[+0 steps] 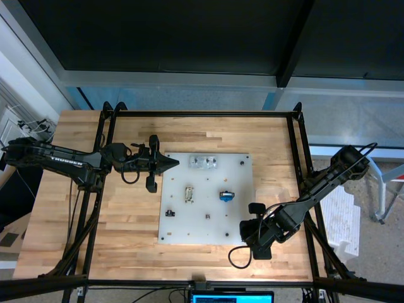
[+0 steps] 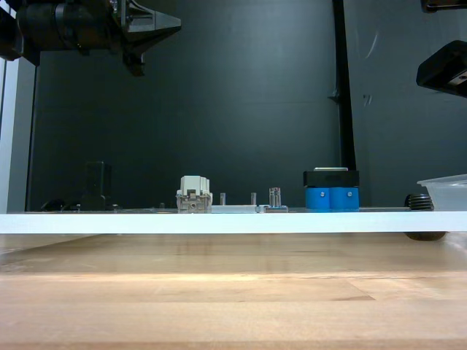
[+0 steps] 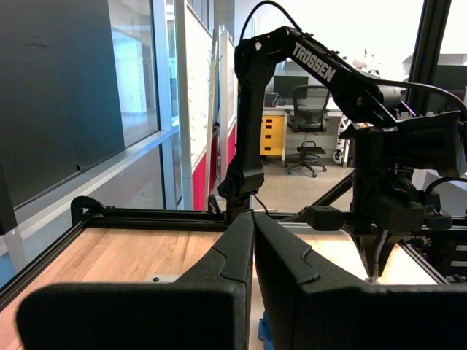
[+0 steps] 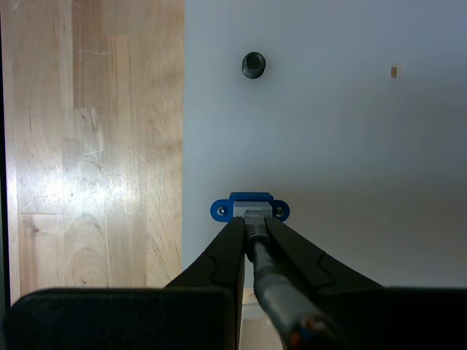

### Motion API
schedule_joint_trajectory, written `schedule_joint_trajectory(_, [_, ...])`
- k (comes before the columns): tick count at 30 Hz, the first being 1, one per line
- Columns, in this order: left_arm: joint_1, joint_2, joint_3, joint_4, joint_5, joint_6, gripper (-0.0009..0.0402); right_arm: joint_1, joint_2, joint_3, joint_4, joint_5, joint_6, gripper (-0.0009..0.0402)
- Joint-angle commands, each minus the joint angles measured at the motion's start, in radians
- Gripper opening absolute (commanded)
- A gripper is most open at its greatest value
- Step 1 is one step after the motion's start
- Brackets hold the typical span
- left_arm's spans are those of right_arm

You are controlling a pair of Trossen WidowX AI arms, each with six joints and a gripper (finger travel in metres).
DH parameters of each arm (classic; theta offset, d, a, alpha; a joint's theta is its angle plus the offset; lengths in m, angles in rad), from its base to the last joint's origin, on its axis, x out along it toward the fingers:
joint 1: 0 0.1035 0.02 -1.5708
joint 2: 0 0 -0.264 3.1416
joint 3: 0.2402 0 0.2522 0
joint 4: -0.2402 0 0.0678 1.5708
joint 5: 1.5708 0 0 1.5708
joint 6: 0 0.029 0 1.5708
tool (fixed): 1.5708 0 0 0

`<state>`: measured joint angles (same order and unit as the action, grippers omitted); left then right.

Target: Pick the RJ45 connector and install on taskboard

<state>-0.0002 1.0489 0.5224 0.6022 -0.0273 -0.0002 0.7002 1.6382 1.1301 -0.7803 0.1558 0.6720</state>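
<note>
The right tool [image 4: 253, 223] is pinching the connector [image 4: 253, 214] at the end of its grey cable [image 4: 271, 288], nose down right at a blue mount [image 4: 221, 211] near the edge of the board [image 4: 350, 146]. To my eye, seating it is the job now. Keep the connector square to the mount's opening, push straight down with no twist, and don't let go until it sits flush. How deep it sits I can't tell. The right arm folds in from its side, wrist pointing straight down over the board's near right corner. The left tool [image 1: 172, 163], pressed together and holding nothing, hangs level and high over the board's far left edge, well away.
</note>
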Motion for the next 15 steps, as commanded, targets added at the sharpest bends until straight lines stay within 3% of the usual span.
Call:
schedule_joint_trajectory(1, [0.0,0.0,0.0,0.0,0.0,0.0,0.0,0.0,0.0,0.004,0.001,0.0,0.001,0.0005])
schedule_joint_trajectory(15, [0.0,0.0,0.0,0.0,0.0,0.0,0.0,0.0,-0.018,0.004,-0.002,0.002,0.001,0.0094])
